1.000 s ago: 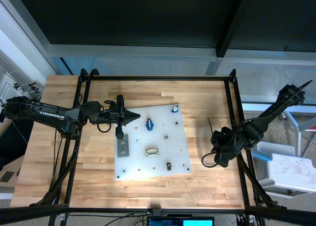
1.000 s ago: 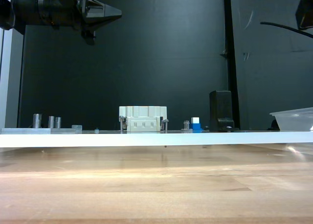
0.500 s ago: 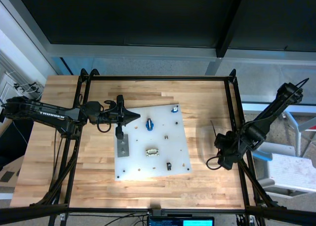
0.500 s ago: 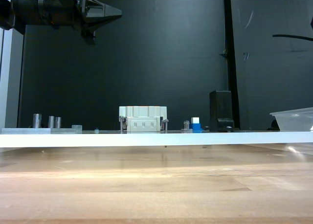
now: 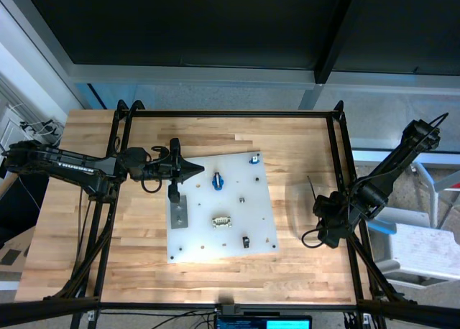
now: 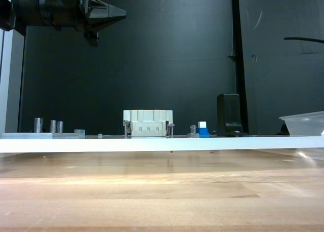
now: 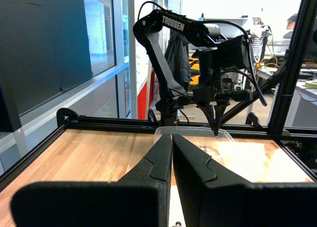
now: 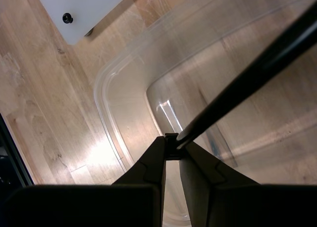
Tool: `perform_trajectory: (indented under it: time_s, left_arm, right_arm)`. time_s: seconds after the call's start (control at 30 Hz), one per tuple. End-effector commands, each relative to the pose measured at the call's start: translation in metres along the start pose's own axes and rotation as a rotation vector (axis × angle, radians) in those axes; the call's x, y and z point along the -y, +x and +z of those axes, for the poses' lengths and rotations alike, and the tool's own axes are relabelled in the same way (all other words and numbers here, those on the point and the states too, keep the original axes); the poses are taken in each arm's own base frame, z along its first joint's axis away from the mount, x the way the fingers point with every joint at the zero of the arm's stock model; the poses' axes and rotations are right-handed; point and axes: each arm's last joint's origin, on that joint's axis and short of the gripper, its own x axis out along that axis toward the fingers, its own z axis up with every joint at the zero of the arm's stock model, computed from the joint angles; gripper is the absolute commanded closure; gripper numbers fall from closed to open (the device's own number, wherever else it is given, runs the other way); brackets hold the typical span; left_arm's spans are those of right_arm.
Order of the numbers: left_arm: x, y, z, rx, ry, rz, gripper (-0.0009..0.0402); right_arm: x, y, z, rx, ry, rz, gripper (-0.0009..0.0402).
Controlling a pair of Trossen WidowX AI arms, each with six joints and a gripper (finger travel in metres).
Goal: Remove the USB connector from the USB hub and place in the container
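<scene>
While your right gripper (image 8: 171,146) pinches the USB connector (image 8: 237,88) by one end, the container (image 8: 106,113) sits directly beneath it. Dip lower so the cable clears the rim, then let go, I'd say. The USB hub (image 5: 246,241) stands well away on the white board (image 5: 215,200). Your left gripper (image 7: 172,142), fingers pressed together, hangs above the board's farther edge.

We see a pale wood worktop (image 5: 215,279) striped with darker planks, bearing a white board (image 5: 230,196). On it sit a blue part (image 5: 217,180), a cream-grey connector (image 5: 221,221) and a black hub (image 5: 246,241). The left pincer (image 7: 172,137) over the board is black. The right pincer (image 8: 171,147), also black, grips a black cable (image 8: 247,83) above a clear tub (image 8: 114,118).
</scene>
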Motion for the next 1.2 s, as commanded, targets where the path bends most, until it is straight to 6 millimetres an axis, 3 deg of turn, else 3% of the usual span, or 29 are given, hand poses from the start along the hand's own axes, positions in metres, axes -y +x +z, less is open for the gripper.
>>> perform_trajectory:
  time_s: [0.03,0.2,0.73,1.2]
  left_arm:
    - [0.0,0.0,0.0001,0.0,0.0,0.0,0.0392]
    - [0.0,0.0,0.0001,0.0,0.0,0.0,0.0392]
    - [0.0,0.0,0.0001,0.0,0.0,0.0,0.0392]
    - [0.0,0.0,0.0001,0.0,0.0,0.0,0.0392]
  right_arm:
    - [0.0,0.0001,-0.0001,0.001,0.0,-0.001,0.0393]
    - [-0.0001,0.0001,-0.0003,0.0,-0.005,-0.001,0.0373]
    - [-0.0001,0.0001,-0.0003,0.0,-0.006,-0.001,0.023]
    - [-0.0001,0.0001,-0.0003,0.001,-0.004,-0.001,0.0225]
